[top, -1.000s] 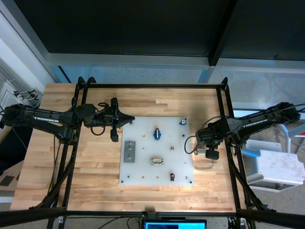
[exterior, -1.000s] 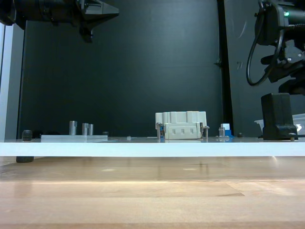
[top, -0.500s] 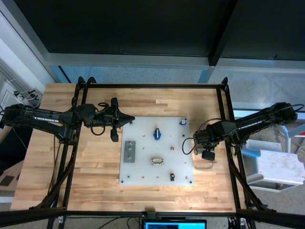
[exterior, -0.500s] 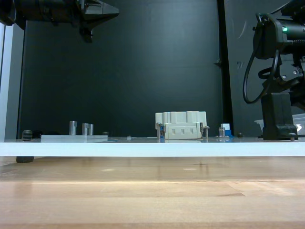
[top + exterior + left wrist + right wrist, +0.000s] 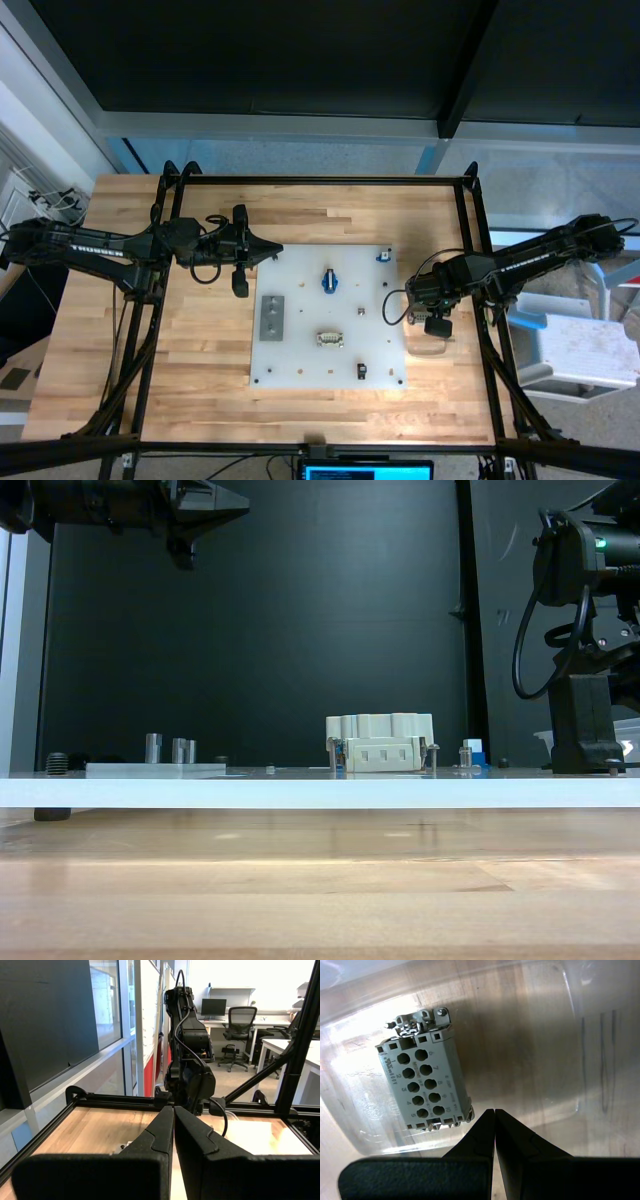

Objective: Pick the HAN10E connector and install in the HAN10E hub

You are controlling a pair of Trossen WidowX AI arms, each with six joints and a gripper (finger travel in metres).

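The job is at the pick-up step, and nothing is held yet. The right gripper hangs low over a clear tray that sits on the tabletop just off the white board, at about 4 o'clock from the board's centre. In the right wrist view its two fingers are pressed together tip to tip with nothing between them. The connector lies flat in that tray with its two rows of pin holes facing up, just beside the shut tips and not touching them.

The socket it belongs in stands on the board at about 6 o'clock from the centre. It is bare on top and well apart from the tray.

The left gripper is parked high near the board's 10 o'clock corner. Its fingers are also closed together and hold nothing.

By my reading, the next move calls for the right gripper to spread its fingers wide. It would then shift sideways until the connector sits between them and turn so they face the long sides of the block. After that it can drop into the tray and close. The tray wall is near, so the descent needs to be straight. The carry then runs toward 9 o'clock, across to the socket.
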